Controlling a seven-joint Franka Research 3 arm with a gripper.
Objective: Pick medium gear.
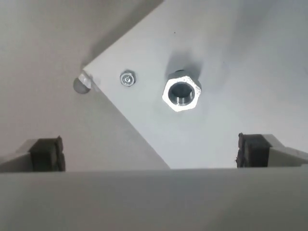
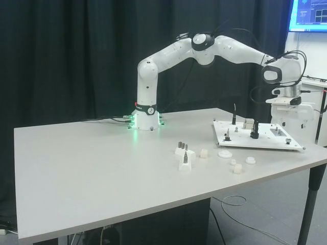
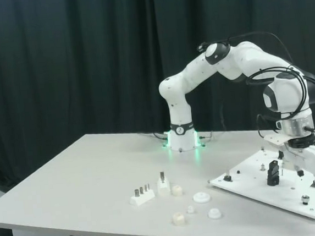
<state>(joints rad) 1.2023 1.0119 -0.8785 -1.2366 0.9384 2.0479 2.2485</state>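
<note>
Black curtains close off the room behind the grey table [image 2: 76, 163] I am bolted to, green light glowing at my base. My gripper [image 1: 149, 151] hangs released, its two black pads [image 1: 248, 150] spread wide with nothing between them, above the far corner of the white board [image 3: 263, 189] at the table's end. Straight below me in the wrist view, a hexagonal metal nut [image 1: 181, 92] with a threaded bore stands upright on that board, near a small bolt head [image 1: 127, 78] by the board's corner, where a round foot [image 1: 82, 85] peeks out from under the edge. Further along the board stand a black block [image 3: 272, 173] and several short posts. Well apart from me, on the bare table beside the board, lie the loose white parts: the flat toothed disc that I take for the medium gear [image 3: 201, 197] sits nearest the board's edge, with a smaller round piece [image 3: 214, 214] and two little white pieces close by. Beyond them a white holder block [image 3: 142, 197] carries a row of upright metal pegs, and a second small holder [image 3: 163, 185] beside it carries one peg.
</note>
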